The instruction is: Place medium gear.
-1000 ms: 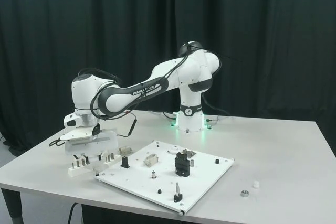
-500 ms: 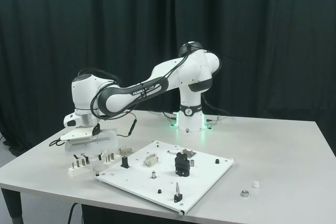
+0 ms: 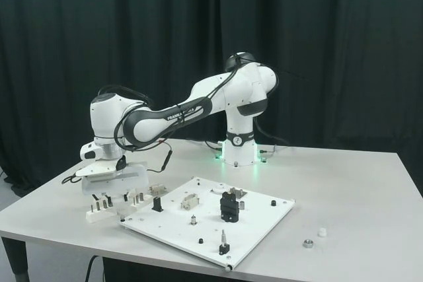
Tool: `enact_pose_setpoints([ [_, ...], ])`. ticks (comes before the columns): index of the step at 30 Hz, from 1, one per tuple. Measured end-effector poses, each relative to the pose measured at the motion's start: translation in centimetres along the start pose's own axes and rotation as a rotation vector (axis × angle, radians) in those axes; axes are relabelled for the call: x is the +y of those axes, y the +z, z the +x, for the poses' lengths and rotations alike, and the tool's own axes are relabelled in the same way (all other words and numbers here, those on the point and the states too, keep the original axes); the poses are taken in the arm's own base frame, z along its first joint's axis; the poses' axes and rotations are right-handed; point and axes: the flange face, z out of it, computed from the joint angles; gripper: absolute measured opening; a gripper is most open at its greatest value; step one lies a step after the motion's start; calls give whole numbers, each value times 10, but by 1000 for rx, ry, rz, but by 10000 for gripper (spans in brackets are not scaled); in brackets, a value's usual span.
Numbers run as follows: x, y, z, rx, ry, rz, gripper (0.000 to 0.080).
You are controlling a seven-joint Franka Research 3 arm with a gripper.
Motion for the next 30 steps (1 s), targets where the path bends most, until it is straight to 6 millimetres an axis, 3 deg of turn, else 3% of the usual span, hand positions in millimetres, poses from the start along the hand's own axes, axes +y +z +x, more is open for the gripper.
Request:
enact_pose_setpoints([
  [30, -6, -8, -17, -210, -18, -260, 402],
])
